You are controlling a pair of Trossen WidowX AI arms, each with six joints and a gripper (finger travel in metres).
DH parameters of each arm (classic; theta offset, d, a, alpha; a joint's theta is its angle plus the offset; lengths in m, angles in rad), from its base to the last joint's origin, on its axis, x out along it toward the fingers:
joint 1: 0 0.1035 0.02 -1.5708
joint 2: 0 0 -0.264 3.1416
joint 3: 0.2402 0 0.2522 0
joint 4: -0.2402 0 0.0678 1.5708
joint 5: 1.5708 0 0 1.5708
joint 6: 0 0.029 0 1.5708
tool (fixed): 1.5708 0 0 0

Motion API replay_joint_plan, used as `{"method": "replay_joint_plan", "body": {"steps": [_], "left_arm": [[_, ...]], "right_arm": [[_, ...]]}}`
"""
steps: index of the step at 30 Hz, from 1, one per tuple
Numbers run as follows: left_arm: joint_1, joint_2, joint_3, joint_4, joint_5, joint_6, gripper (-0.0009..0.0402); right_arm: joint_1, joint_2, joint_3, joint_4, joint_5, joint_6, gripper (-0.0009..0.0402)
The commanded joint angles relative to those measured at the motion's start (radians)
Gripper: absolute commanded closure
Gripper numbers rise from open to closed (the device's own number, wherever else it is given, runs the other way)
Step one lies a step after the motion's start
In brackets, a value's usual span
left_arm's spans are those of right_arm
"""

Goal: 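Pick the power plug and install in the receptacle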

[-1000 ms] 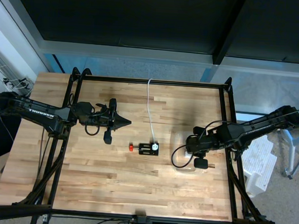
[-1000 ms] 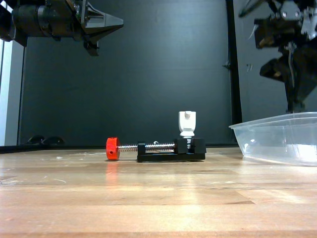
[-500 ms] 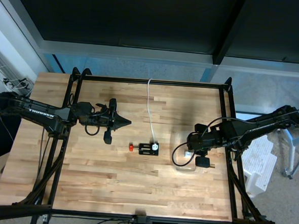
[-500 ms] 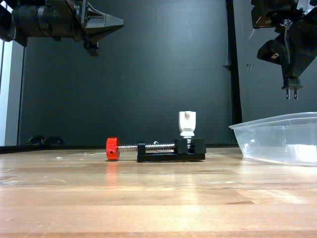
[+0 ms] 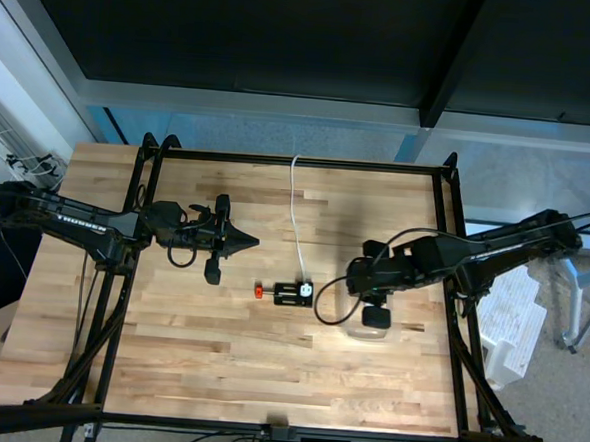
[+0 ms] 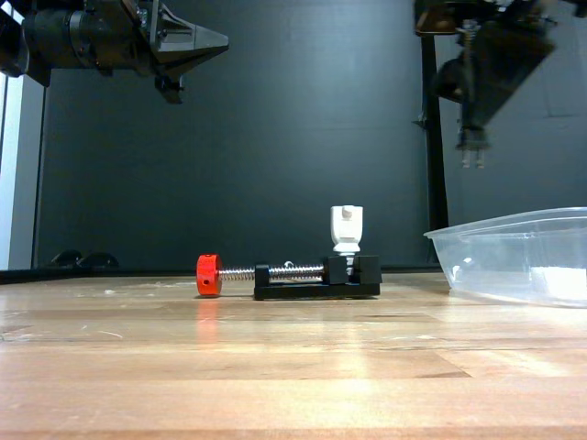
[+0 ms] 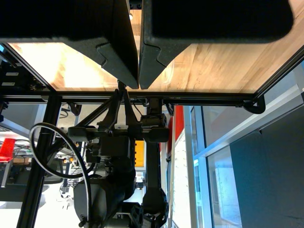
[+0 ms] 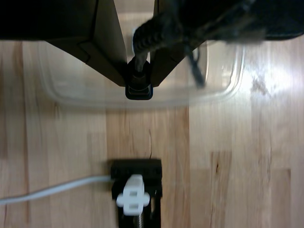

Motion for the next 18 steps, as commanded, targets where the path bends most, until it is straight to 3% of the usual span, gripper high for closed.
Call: {"method": "replay_joint_plan", "body": {"steps": [1,18], "left_arm": [[0.0,0.0,0.0,0.0,0.0,0.0,0.0393],[0.0,0.0,0.0,0.0,0.0,0.0,0.0393]], "right_arm": [[-0.013,0.062,0.056,0.005,0.0,-0.023,0.0393],[-0.082,0.334,0.308,0.01,-0.009,-0.144,0.0393]]}}
